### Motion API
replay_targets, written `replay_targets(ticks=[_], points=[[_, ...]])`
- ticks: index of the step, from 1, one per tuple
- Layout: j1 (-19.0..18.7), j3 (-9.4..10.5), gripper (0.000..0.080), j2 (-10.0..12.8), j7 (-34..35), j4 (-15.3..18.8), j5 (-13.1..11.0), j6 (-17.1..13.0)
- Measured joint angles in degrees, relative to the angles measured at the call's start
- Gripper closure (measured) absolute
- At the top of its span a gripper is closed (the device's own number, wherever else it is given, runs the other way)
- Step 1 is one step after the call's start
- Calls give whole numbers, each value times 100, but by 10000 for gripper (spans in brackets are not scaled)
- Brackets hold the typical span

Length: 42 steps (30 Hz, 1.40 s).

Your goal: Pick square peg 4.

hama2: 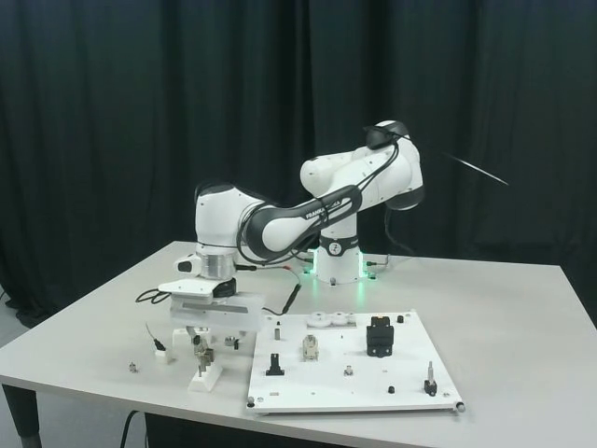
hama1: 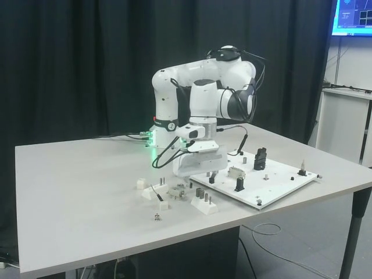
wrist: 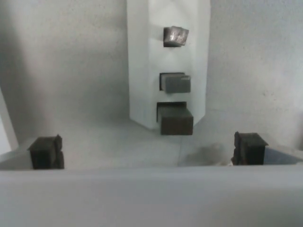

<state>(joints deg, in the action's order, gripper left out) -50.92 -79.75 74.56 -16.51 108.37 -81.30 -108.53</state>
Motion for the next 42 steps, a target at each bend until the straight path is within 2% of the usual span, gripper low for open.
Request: replay_targets(ticks=[25, 26, 33, 34, 38, 39, 42], points=[[412, 212, 3, 15, -70, -416, 12, 23], [425, 214, 108, 15, -70, -429, 17, 29], [503, 214, 108, 16, -65, -523, 30, 98], [514, 214, 286, 16, -65, -537, 32, 106], [552, 214, 286, 16, -58, -590, 40, 140], [560, 214, 488, 16, -57, -600, 41, 150], [584, 213, 488, 16, -56, -633, 50, 183]])
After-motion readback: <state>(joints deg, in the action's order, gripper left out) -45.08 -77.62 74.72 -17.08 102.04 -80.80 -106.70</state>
